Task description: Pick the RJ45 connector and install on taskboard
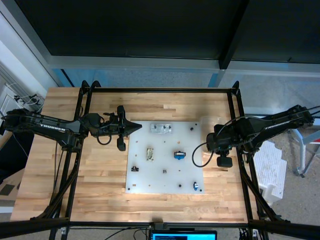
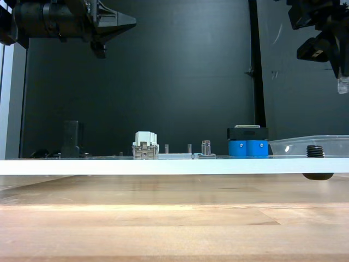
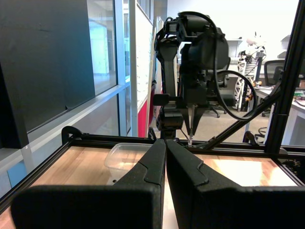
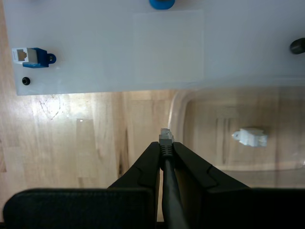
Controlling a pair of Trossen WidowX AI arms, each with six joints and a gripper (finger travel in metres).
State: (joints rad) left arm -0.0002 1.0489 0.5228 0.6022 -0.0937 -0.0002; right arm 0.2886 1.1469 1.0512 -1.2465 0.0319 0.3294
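My right gripper [image 4: 165, 145] is shut on the RJ45 connector [image 4: 165, 135], a tiny whitish plug on a dark cable that sticks out past the fingertips. The gripper points down, high above the wood, between the taskboard [image 4: 119, 47] edge and a clear tray [image 4: 267, 102]. In the low view the RJ45 connector [image 2: 343, 84] hangs well above the taskboard [image 2: 163, 165]. From above, the right gripper [image 1: 214, 147] is just off the right edge of the taskboard [image 1: 165, 172]. The left gripper [image 1: 134, 128] is shut and empty, raised at the board's far left corner.
A blue RJ45 jack [image 4: 33, 56] sits near the board's corner. Inside the clear tray lies a small white part [image 4: 250, 137]. A grey-white connector [image 2: 145, 144], silver posts and a blue and black block [image 2: 247, 142] stand on the board. A black frame [image 1: 160, 90] rings the table.
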